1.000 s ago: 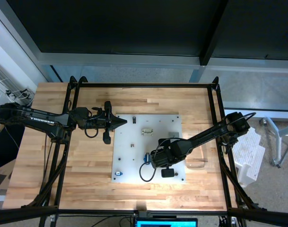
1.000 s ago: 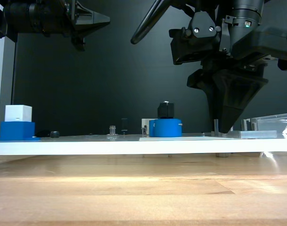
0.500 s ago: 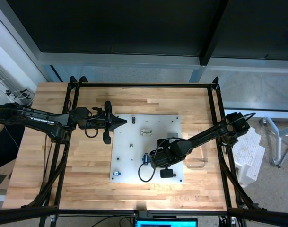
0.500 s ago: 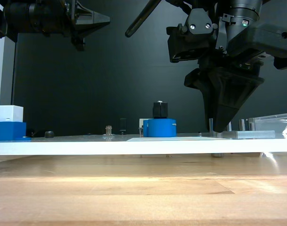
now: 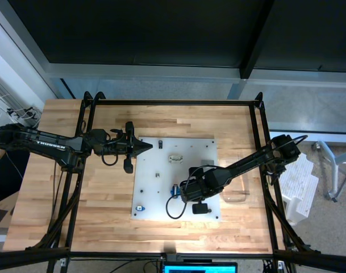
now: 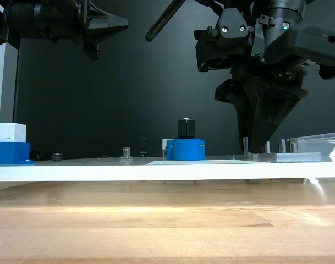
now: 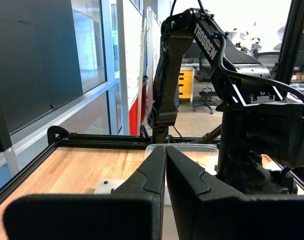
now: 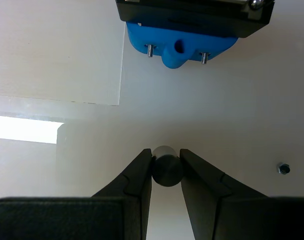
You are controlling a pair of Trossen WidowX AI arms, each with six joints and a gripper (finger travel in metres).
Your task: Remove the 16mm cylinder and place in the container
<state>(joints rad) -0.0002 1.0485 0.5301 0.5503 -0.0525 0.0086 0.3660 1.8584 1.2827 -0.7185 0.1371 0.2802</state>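
- 16mm cylinder [image 8: 165, 168]: we see it standing upright on the white board [image 5: 155, 193], toward the board's right-hand near part. It is close to the blue cylindrical part [image 8: 176, 47] but apart from it.
- Right gripper [image 8: 165, 159]: lowered over the white board. Its two fingers [image 8: 139, 172] are closed to a narrow gap, and each presses a side of the 16mm cylinder. We see nothing else in its grasp.
- In the low view, we note the right gripper's tip [image 6: 255, 144] down at the level of the white board's surface.
- Container [image 5: 241, 185]: on the table just beyond the white board's right edge, well apart from the 16mm cylinder.
- Left gripper [image 7: 165, 150]: raised above the white board's far left corner. Its fingers are pressed together with only a seam between them, and they hold nothing.
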